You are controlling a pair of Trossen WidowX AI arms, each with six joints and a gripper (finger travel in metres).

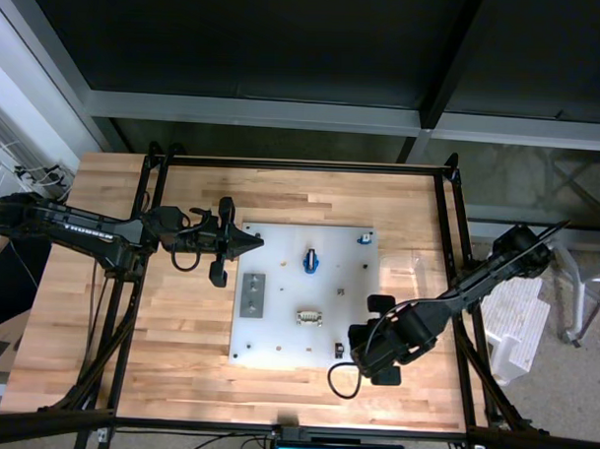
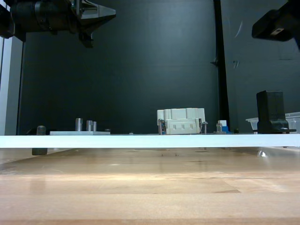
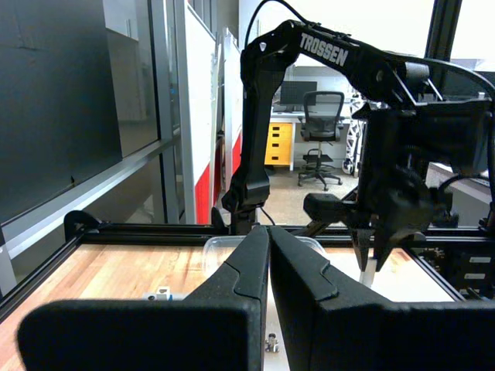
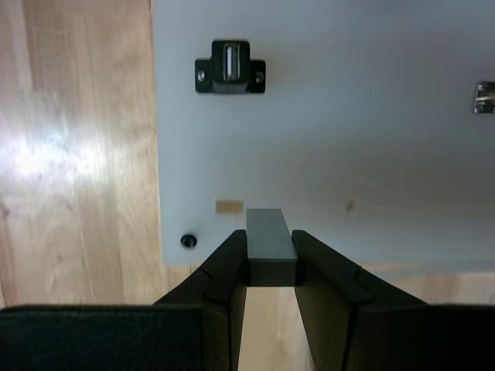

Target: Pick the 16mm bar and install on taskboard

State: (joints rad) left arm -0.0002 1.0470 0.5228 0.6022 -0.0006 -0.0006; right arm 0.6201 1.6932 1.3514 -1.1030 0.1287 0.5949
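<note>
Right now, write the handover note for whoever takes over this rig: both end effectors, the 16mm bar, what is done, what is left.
Left end effector: shut and empty, raised high over the far left corner of the taskboard.
Right end effector: shut on the 16mm bar, pointing down over the board's near right corner.
16mm bar: held between the fingers, clear of the board, in no seat.
Done: the bar is picked up.
Left: bring it to its seat and install it. The views do not show which seat is meant for it.
</note>
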